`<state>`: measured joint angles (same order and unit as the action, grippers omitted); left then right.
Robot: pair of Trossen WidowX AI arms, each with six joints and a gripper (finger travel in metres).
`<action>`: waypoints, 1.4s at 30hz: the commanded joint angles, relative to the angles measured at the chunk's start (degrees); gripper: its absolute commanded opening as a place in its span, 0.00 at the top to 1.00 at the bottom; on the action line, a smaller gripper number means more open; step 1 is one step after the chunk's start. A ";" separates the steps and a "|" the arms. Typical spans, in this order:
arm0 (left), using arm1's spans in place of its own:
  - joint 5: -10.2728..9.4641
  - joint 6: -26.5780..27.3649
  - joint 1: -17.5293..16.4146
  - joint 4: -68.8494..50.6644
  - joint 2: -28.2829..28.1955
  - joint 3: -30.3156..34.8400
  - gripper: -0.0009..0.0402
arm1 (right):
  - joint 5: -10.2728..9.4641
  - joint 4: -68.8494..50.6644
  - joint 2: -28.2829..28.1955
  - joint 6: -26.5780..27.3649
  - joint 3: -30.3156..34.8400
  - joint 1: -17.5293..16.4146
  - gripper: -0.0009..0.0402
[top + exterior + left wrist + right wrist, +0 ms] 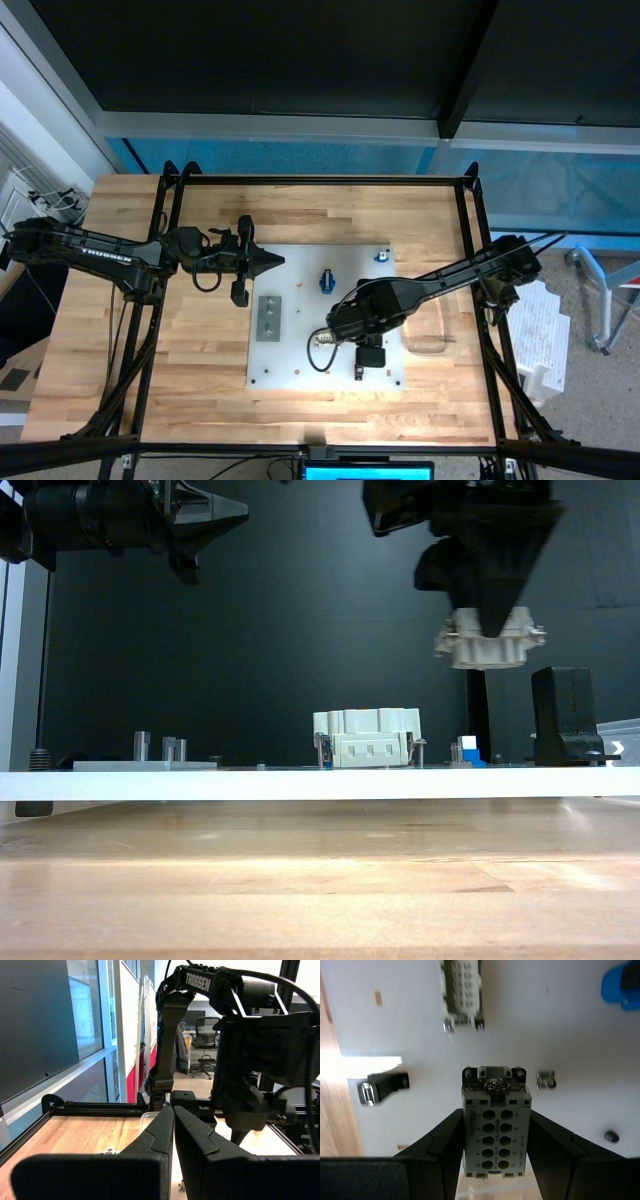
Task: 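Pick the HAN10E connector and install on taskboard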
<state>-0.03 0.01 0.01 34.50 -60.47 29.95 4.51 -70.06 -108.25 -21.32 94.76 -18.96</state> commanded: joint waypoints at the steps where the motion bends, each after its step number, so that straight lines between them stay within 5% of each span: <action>1: 0.02 -0.02 0.00 0.00 -0.02 0.00 0.98 | -0.04 -0.28 -2.89 0.63 3.23 0.24 0.90; 25: 0.02 -0.02 0.00 0.00 -0.02 0.00 0.98 | -0.24 -3.06 -18.03 5.38 21.68 2.23 0.90; 42: 0.02 -0.02 0.00 0.00 -0.02 0.00 0.98 | -1.05 -2.54 -18.86 5.33 21.70 2.19 0.90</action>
<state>-0.01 -0.01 0.01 34.50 -60.49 29.93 3.62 -72.73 -127.13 -15.92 116.68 -16.73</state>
